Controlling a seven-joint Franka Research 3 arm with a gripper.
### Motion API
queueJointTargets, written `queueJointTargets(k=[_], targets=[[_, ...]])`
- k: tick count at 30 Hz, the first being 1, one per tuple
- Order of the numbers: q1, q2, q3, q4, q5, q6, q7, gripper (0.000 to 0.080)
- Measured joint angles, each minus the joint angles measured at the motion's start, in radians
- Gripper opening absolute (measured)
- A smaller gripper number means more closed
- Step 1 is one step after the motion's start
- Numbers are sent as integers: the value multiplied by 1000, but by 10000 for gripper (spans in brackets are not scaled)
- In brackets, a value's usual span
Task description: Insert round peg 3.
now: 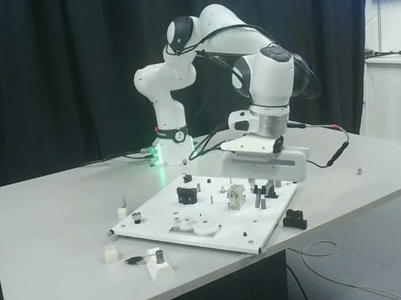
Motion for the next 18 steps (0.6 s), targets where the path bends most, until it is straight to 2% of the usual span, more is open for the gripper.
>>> queueJointTargets(k=[9, 18], targets=[[0, -46, 39, -100, -56, 96, 92, 99], [1, -109, 62, -223, -77, 200, 144, 99]])
